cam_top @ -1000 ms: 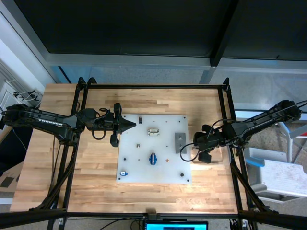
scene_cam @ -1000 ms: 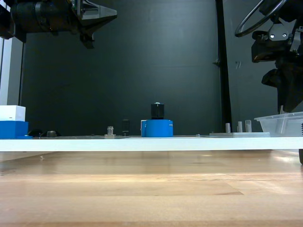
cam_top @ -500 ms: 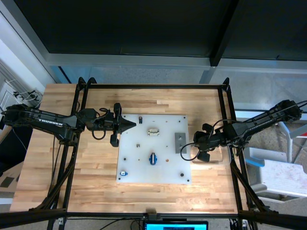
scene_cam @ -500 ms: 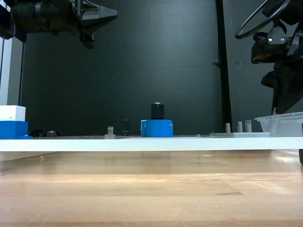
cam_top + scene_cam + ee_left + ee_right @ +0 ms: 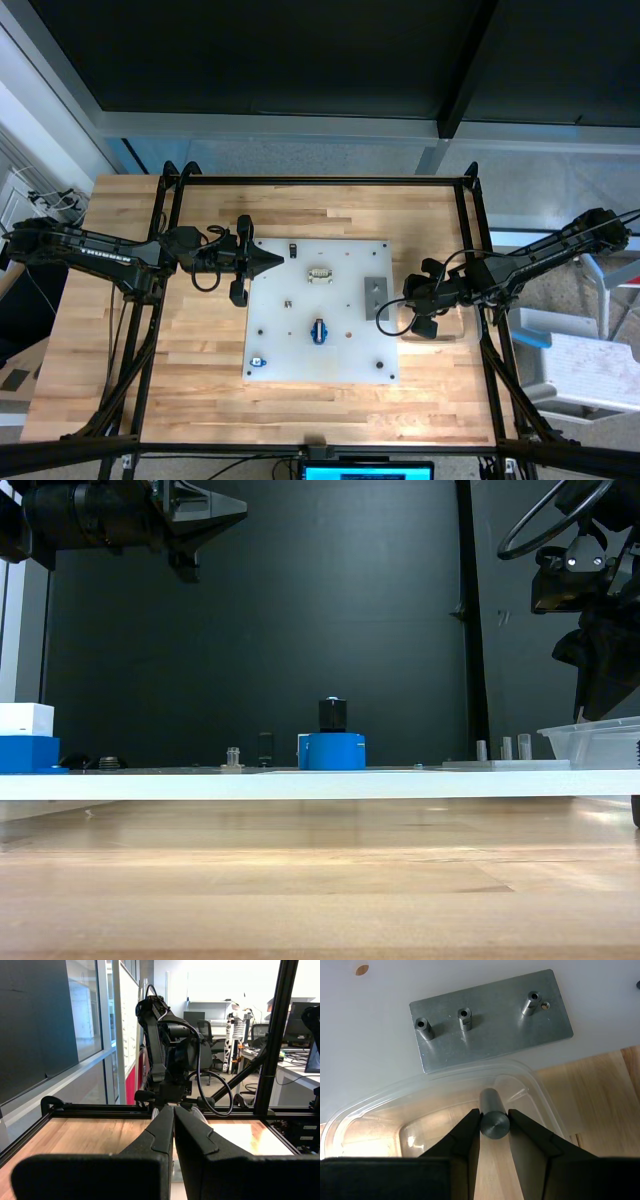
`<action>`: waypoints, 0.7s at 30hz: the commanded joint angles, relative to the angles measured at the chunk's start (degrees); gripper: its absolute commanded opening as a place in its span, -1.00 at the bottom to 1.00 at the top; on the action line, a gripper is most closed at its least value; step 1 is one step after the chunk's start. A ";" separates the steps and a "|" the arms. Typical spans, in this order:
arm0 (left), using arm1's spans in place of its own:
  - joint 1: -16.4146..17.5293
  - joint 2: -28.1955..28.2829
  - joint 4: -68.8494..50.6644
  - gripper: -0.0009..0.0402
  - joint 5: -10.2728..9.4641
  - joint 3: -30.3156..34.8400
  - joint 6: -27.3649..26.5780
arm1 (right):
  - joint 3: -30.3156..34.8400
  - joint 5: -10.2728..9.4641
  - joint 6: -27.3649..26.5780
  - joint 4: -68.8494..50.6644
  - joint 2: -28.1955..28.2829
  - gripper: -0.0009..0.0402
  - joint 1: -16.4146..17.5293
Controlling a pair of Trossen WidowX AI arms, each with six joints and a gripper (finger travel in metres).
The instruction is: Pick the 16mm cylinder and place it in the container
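Observation:
The 16mm cylinder [image 5: 494,1125], a short dark grey metal peg, sits between the fingertips of my right gripper [image 5: 494,1112], which is shut on it. It hangs just above the container [image 5: 435,1095], a clear shallow tray on the wood right of the white board; the tray also shows in the low view [image 5: 590,742]. From above, the right gripper [image 5: 412,298] is at the board's right edge. My left gripper [image 5: 275,262] hovers shut and empty, high over the board's left edge [image 5: 235,508], its fingers [image 5: 165,1130] pressed together.
A grey metal plate [image 5: 490,1020] carrying three small pegs lies on the white board [image 5: 300,350] just beyond the container. A blue upright part [image 5: 331,750] stands mid-board, with small fittings around it. A black frame surrounds the wooden table.
My right gripper has risen and shifted slightly over the container with the cylinder still in it. The left arm has not moved.

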 commanded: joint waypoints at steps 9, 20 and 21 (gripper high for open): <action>0.02 0.00 0.02 -0.96 0.02 0.02 0.00 | 0.04 -0.15 0.57 -0.09 0.04 -0.23 0.11; 0.00 0.00 0.02 -0.96 0.02 0.02 0.02 | 0.20 -0.55 1.44 -0.22 0.04 -0.18 0.09; 0.00 0.00 0.02 -0.96 0.02 0.02 0.02 | 0.20 -0.55 1.49 -0.26 0.04 -0.18 0.09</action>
